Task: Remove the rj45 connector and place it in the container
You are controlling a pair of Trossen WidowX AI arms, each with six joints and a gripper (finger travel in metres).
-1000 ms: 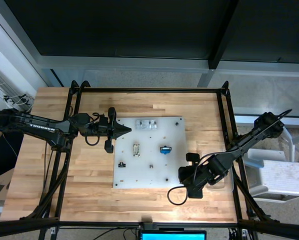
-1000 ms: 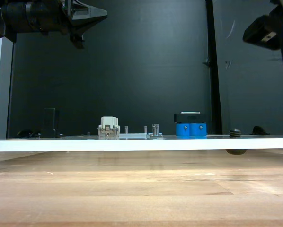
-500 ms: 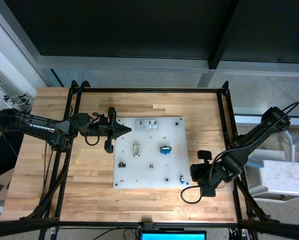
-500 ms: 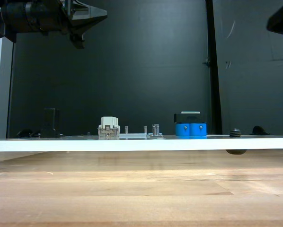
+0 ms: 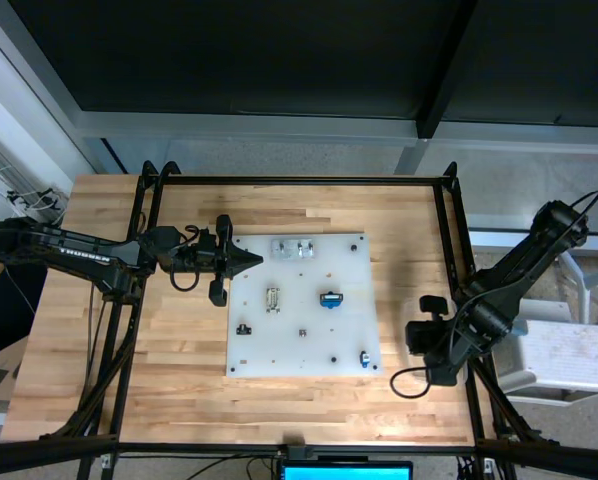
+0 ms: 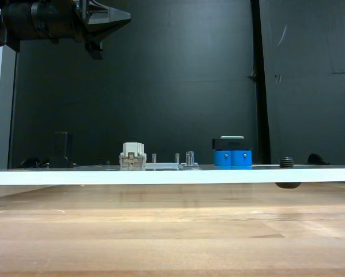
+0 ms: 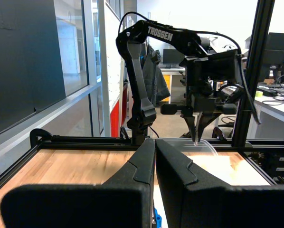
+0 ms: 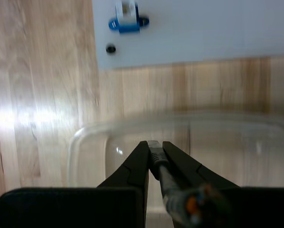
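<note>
In the right wrist view my right gripper is shut on the rj45 connector, a small clear plug with a short cable stub running back between the fingers. It hangs over the container, a clear plastic tub on the wood beside the white board. The empty blue socket sits at the board's corner. From above, the right gripper is off the board's right edge and covers the tub. My left gripper hovers shut at the board's left edge, holding nothing.
The white board carries a blue connector, a grey connector, clear parts and the blue socket. A black frame runs round the table. The left wrist view shows the right gripper pointing down over the tub.
The right arm has swung right, off the board's front right corner to over the tub, and has left the low view. The left arm has not moved.
</note>
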